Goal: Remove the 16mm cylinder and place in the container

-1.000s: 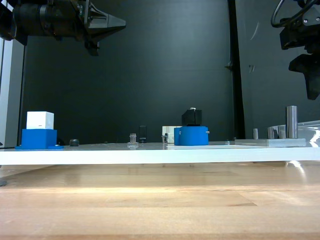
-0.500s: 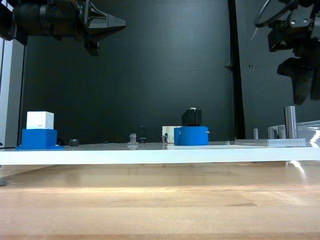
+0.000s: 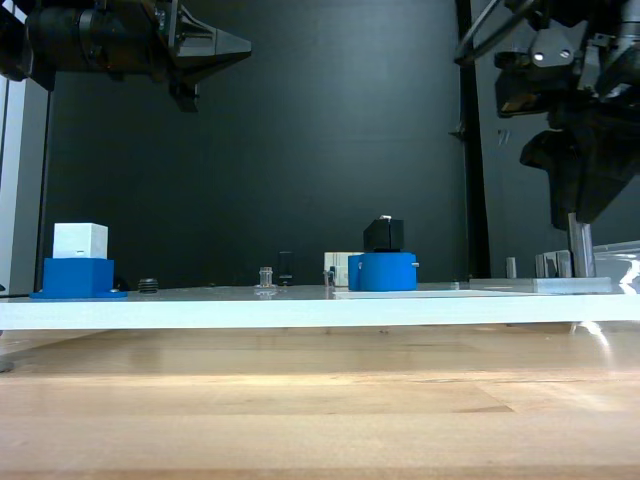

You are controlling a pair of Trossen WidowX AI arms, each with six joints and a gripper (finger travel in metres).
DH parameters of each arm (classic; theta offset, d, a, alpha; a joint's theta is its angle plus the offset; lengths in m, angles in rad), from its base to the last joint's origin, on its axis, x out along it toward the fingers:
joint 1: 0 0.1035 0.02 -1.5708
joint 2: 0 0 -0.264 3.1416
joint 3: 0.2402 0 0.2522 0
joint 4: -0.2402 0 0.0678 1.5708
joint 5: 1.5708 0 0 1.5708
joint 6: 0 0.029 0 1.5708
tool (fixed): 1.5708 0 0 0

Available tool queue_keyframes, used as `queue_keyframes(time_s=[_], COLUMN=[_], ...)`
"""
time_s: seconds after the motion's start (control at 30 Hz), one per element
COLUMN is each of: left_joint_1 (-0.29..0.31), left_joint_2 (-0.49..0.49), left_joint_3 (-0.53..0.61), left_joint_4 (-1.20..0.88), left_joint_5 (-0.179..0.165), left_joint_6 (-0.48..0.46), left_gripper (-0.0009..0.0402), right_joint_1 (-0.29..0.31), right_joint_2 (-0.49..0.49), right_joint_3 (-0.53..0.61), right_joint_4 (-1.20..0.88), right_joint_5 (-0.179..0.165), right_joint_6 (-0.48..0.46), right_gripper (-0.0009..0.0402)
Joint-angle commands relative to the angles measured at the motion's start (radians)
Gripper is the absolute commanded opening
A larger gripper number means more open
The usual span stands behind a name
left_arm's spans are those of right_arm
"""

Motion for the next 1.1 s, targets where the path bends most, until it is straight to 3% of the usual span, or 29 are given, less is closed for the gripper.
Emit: queue_keyframes(time_s=[0.03, 0.23, 0.7, 1.1], left_joint_1=[0.0, 0.0, 0.0, 0.0], left_joint_2=[0.0, 0.0, 0.0, 0.0], left_joint_3=[0.0, 0.0, 0.0, 0.0], left_joint_4=[0.0, 0.0, 0.0, 0.0], left_joint_5=[0.0, 0.0, 0.0, 0.0], left_joint_6=[0.0, 0.0, 0.0, 0.0], left_gripper=[0.0, 0.0, 0.0, 0.0], right_joint_1=[0.0, 0.0, 0.0, 0.0], right_joint_2=[0.033, 0.074, 0.078, 0.035], right_joint_3=[0.019, 0.028, 0.028, 0.083], right_joint_4=[0.002, 0.009, 0.01, -0.077], right_joint_5=[-0.01, -0.061, -0.061, -0.059], right_joint_6=[0.001, 0.006, 0.022, 0.003], right_gripper=[0.0173, 0.0144, -0.0004, 0.0001])
